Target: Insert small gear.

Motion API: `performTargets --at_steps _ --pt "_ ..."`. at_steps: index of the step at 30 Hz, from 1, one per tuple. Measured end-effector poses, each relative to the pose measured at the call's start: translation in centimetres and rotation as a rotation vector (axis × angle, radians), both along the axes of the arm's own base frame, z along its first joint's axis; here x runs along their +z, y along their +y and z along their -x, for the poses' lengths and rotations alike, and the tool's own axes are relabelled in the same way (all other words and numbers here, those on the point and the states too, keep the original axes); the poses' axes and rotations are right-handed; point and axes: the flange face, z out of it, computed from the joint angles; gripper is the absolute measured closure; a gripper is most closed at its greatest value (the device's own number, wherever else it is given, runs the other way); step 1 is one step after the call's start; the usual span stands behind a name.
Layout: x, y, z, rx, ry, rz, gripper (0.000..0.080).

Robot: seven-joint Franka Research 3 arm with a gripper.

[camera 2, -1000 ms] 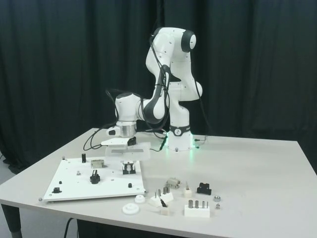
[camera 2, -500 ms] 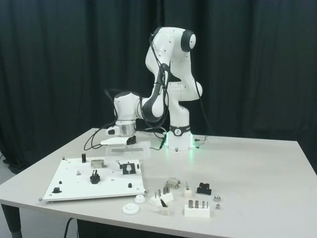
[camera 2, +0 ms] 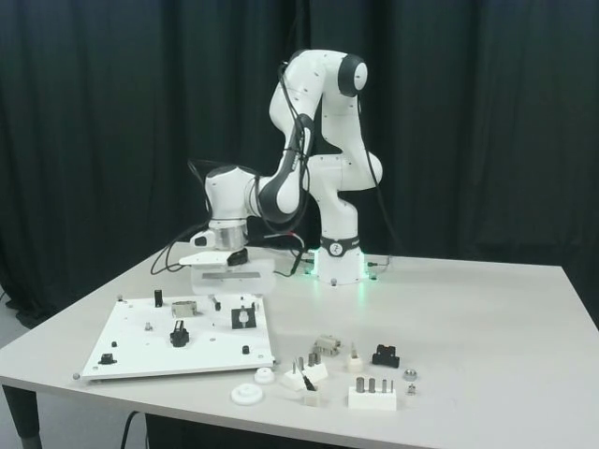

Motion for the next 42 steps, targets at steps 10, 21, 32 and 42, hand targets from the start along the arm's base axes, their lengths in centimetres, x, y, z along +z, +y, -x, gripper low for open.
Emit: performTargets --at_steps 10,21,32,42 --pt "0.6 -1.2 0.1 -0.054 0.032 0.007 0.0003" --pt "0.8 -1.6 0.1 -0.147 0.039 0.019 0.0003" --pt "0.4 -2.0 0.1 -0.186 0.041 0.035 0.0003" --pt "-0.3 -2.2 0.1 -0.196 0.046 0.054 0.0003"
